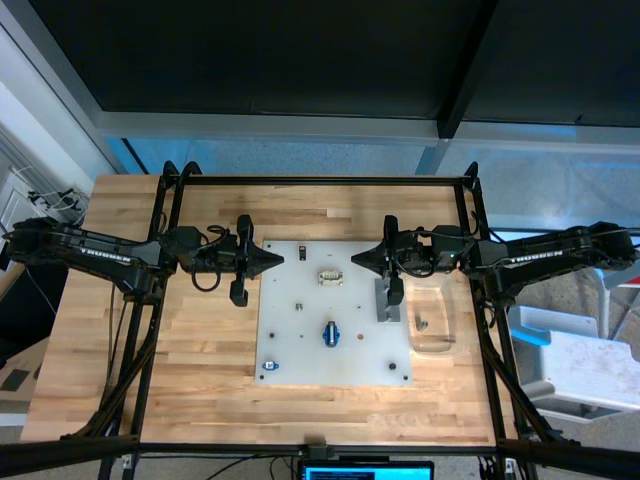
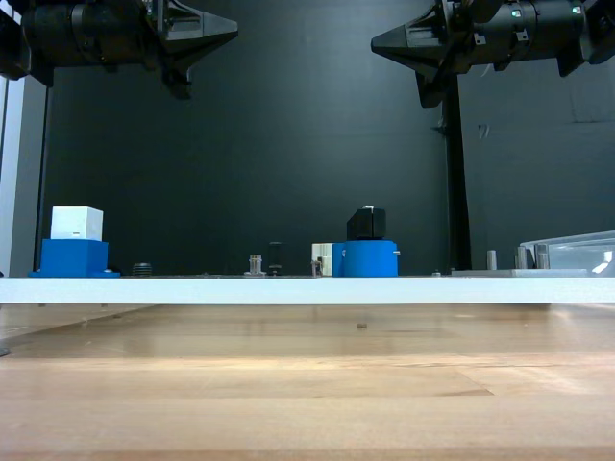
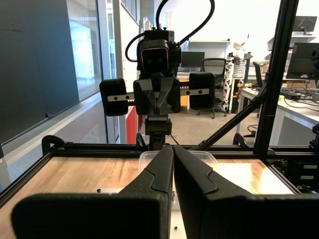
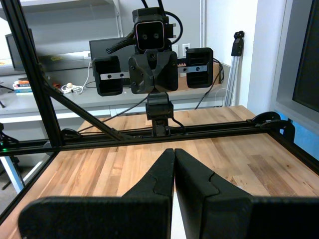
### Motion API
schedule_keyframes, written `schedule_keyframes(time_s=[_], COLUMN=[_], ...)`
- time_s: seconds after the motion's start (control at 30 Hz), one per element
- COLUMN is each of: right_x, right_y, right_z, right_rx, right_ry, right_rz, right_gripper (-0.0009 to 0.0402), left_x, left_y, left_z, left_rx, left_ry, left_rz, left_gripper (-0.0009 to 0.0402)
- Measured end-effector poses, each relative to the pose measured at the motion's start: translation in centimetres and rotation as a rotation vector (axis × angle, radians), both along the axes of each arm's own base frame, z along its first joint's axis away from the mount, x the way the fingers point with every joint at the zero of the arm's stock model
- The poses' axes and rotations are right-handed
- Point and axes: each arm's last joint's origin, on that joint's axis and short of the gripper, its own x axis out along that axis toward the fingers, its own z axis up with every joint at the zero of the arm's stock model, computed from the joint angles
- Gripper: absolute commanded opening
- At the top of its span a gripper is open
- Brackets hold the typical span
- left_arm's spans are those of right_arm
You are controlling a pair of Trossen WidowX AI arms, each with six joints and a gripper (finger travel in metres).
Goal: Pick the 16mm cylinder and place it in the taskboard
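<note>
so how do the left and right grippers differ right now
The left gripper hangs over the taskboard's left edge; the right gripper reaches further in over it. The clear tray lies near the right gripper, far from the left gripper. Both hang high, fingers shut, tips facing each other.

Just a wooden table, made of pale strips set side by side. Holds the taskboard flat in the middle, a white square plate. Holds a clear plastic tray just beside the plate's right edge, maybe touching it; hard to tell from above. Carries a black frame along the far edge and down both sides. Lies well under the left gripper and the right gripper, both high over the plate with fingers pressed together.
</note>
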Motion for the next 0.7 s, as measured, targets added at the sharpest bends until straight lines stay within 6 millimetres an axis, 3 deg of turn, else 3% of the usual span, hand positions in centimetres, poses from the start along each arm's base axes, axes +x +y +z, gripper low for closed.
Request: schedule_keyframes(time_s=[0.7], right_x=[0.0], right_y=[0.18], right_z=[0.13], right_rx=[0.011], right_ry=[-0.014], right_rz=[0.016], right_gripper=[0.0], left_x=[0.0], left_y=[-0.01], left_z=[0.0], left_rx=[0.0], left_ry=[0.0], left_rz=[0.0], left_gripper=[0.0])
